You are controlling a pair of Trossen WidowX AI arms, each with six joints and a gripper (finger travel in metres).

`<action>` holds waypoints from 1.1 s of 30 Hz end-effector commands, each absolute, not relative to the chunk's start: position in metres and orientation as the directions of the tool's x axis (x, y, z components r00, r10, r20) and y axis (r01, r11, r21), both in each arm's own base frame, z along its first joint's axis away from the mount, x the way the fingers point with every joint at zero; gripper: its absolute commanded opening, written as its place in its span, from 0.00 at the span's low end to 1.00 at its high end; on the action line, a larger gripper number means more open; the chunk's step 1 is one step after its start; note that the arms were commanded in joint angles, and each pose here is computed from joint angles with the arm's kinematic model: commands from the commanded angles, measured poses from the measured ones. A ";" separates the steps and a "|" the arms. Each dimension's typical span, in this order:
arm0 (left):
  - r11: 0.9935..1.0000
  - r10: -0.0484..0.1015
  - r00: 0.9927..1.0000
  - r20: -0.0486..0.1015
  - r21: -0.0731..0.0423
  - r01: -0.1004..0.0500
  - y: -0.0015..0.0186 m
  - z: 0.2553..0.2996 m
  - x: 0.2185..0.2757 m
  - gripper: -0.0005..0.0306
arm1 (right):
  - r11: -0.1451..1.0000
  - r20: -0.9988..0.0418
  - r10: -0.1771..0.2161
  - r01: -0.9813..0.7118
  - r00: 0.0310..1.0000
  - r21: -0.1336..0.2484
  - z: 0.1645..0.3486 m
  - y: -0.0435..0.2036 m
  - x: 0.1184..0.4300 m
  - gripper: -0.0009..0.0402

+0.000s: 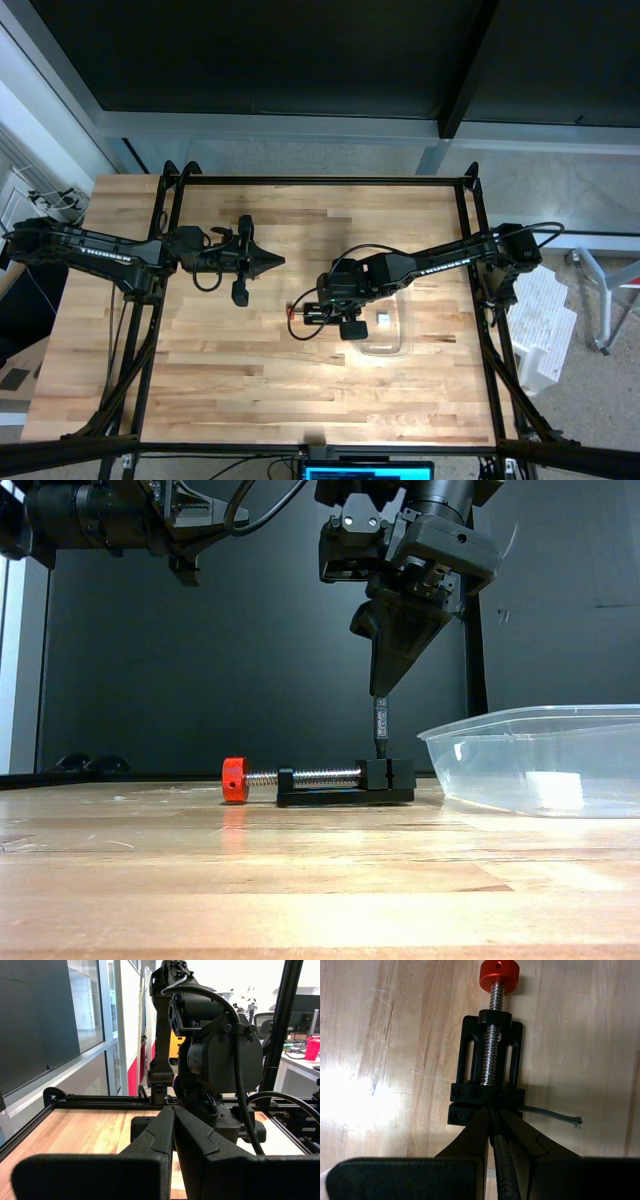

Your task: Remove the USB-C connector from taskboard and place in the container

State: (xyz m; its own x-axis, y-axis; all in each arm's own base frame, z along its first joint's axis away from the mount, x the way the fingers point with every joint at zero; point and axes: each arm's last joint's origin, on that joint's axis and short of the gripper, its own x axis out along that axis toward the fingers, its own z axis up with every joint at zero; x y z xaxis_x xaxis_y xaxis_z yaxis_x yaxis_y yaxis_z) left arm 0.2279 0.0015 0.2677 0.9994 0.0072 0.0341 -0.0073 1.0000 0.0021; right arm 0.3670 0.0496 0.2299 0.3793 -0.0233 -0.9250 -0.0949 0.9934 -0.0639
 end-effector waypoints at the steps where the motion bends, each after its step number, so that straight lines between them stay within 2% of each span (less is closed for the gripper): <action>1: 1.000 0.007 0.999 0.034 0.002 -0.007 0.0015 0.2677 0.2279 0.02 | 0.994 -0.919 -0.022 -0.093 0.394 -0.064 0.235 0.049 0.366 0.02; 23: 1.000 0.007 0.999 0.035 0.002 -0.007 0.0015 0.2678 0.2279 0.02 | 0.995 -0.877 -0.010 -0.083 0.480 -0.057 0.282 0.046 0.339 0.02; 33: 1.000 0.007 0.999 0.034 0.002 -0.007 0.0015 0.2676 0.2280 0.02 | 0.995 -0.883 -0.013 -0.084 0.469 -0.059 0.282 0.044 0.332 0.02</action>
State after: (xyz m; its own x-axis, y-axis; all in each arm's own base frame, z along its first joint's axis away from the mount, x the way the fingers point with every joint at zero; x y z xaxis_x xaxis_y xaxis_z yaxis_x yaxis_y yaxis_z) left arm 0.2279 0.0015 0.2675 0.9994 0.0069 0.0338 -0.0069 1.0000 0.0021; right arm 0.3330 0.0445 0.2842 0.4730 -0.0116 -0.8810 -0.0832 0.9949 -0.0577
